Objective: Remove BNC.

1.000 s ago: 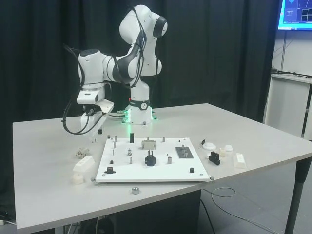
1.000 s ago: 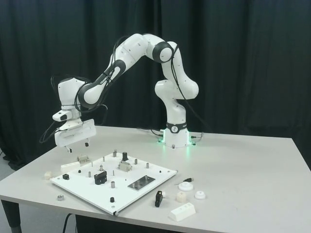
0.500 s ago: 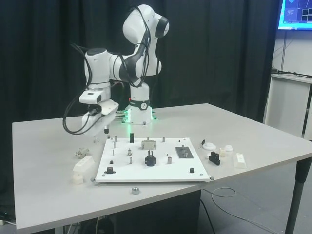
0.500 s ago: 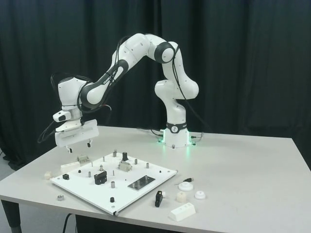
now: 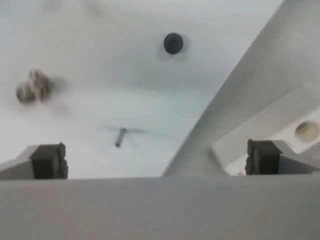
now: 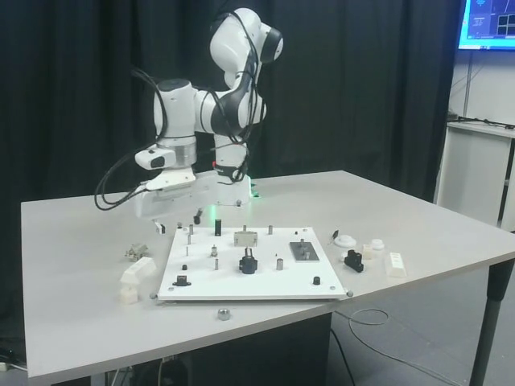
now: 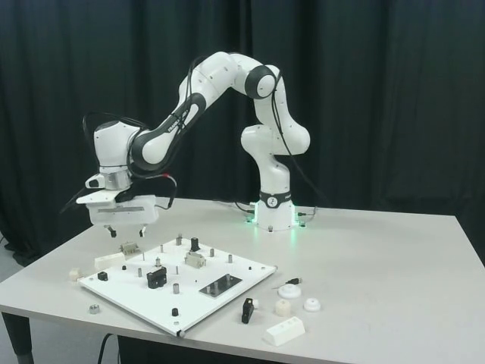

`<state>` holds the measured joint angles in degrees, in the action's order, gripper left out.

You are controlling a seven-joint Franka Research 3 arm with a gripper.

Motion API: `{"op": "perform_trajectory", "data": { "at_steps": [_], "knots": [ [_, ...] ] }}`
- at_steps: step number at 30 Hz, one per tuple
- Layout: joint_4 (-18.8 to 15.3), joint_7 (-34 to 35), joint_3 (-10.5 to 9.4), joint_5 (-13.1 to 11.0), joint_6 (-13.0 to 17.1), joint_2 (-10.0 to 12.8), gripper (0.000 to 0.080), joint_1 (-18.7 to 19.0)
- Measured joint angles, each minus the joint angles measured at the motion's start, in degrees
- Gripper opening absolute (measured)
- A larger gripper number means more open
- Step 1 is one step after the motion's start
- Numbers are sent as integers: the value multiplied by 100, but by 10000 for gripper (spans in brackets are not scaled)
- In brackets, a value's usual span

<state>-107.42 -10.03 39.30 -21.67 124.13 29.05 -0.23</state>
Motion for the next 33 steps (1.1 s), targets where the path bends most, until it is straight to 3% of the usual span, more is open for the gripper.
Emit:
{"op": "perform_trajectory", "data": {
  "at_steps": [23, 33],
  "knots": [
    [-31, 4853, -76, 112, 66, 12, 800, 337],
    [-195, 6242, -173, 89, 236, 6, 800, 396]
  ]
}}
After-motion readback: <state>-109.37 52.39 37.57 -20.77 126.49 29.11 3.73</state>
